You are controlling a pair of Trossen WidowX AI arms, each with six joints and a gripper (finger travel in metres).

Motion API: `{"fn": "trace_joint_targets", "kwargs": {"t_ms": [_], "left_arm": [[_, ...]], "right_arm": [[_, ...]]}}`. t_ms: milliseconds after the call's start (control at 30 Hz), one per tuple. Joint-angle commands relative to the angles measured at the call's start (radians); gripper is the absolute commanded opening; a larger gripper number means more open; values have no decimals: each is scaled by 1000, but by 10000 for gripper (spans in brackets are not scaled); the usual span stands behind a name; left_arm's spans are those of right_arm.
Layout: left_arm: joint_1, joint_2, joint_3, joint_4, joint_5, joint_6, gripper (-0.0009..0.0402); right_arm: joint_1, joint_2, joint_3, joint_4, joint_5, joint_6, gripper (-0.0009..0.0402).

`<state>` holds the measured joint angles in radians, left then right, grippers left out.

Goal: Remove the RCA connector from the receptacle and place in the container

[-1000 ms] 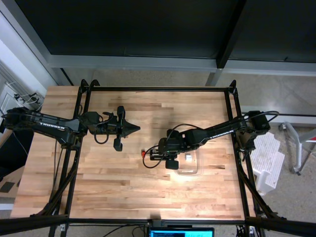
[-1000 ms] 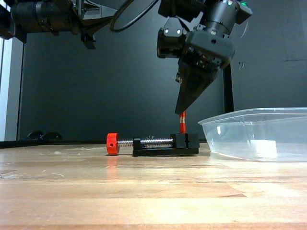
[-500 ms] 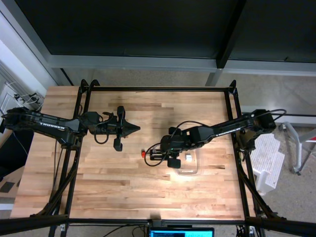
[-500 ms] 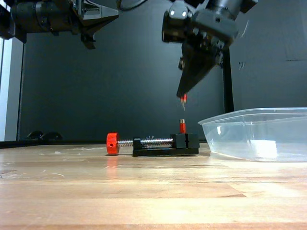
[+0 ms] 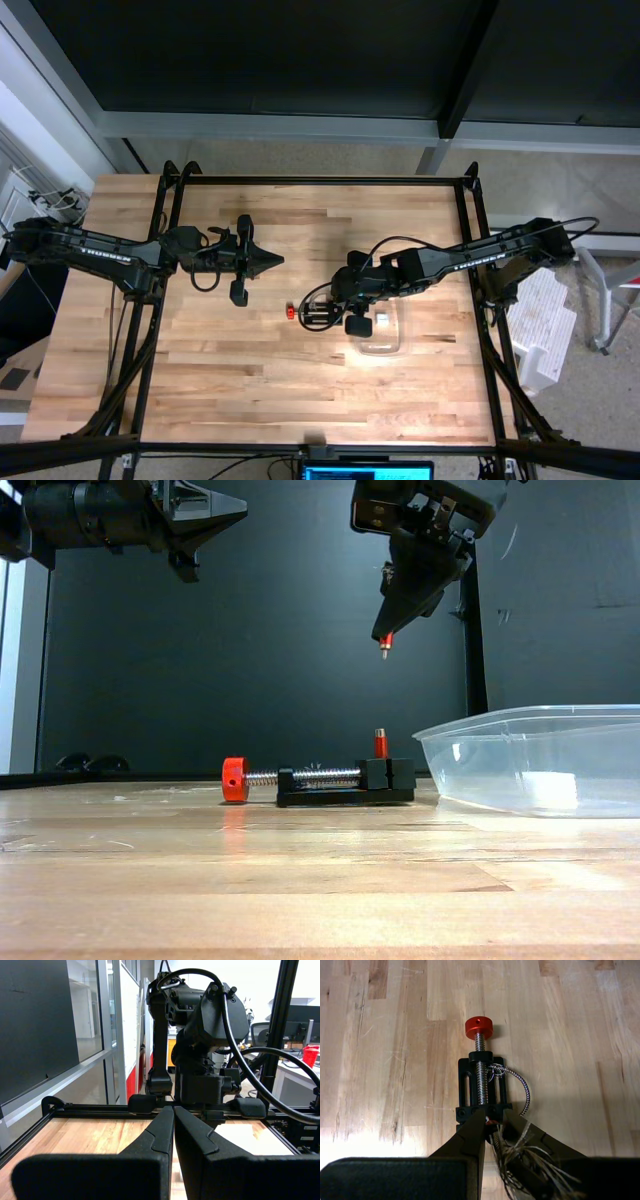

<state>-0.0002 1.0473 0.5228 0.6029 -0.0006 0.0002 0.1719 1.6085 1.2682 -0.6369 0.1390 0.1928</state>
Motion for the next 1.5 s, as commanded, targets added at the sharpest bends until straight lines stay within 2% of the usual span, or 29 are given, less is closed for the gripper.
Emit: {"fn": "trace_joint_targets", "kwargs": {"t_ms": [33,367,733,1100,1233,1400,1500], "left_arm": [[0,0,0,0,0,0,0],[0,0,0,0,0,0,0],[0,0,0,0,0,0,0],[0,0,0,0,0,0,0],[0,0,0,0,0,0,0],[0,0,0,0,0,0,0],[0,0,0,0,0,0,0]], "right_arm": [[1,-17,-6,-22,0,5,0],[1,-144,-143,-63,0,18,0],[3,-225,-262,-133,-2,45,0],[6,-232,-320,-193,-13,67,0],[5,-232,-344,-196,-56,61,0],[6,-232,-362,-194,-54,62,1],[6,-232,-362,-192,-54,62,14]]}}
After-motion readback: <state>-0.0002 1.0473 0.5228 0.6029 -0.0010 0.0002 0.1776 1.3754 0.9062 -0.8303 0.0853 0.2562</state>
